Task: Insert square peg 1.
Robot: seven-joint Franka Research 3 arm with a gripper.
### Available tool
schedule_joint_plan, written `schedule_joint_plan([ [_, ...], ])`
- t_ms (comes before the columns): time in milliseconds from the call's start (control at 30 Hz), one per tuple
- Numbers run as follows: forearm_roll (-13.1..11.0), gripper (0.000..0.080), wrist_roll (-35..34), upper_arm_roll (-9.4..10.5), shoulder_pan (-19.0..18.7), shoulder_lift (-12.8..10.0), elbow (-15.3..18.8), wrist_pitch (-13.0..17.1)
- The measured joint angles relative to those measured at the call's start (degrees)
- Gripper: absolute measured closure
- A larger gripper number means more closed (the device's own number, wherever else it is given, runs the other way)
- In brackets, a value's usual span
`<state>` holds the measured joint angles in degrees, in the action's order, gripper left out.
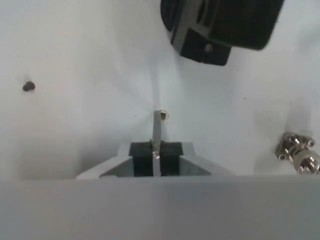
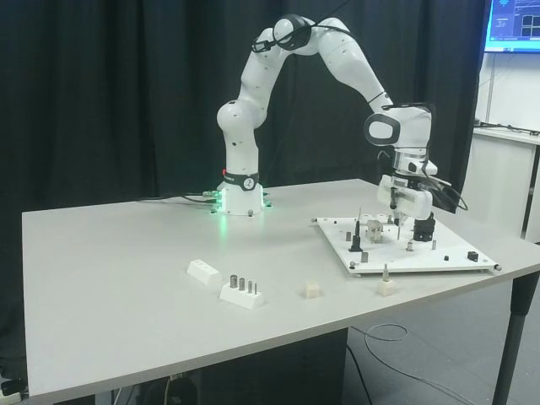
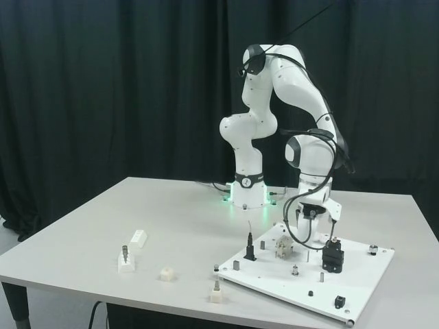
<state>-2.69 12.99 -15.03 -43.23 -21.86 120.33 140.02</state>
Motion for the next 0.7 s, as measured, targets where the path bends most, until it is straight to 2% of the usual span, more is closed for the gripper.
schedule_joint_plan([
  [300,0.6,0.0776,3.9,0.15,0.0,0.0,0.0,0.0],
  [567,1.1,0.0776,3.8,0.33,0.0,0.0,0.0,0.0],
  [700,1.1,0.0776,1.1,0.33,0.0,0.0,0.0,0.1],
])
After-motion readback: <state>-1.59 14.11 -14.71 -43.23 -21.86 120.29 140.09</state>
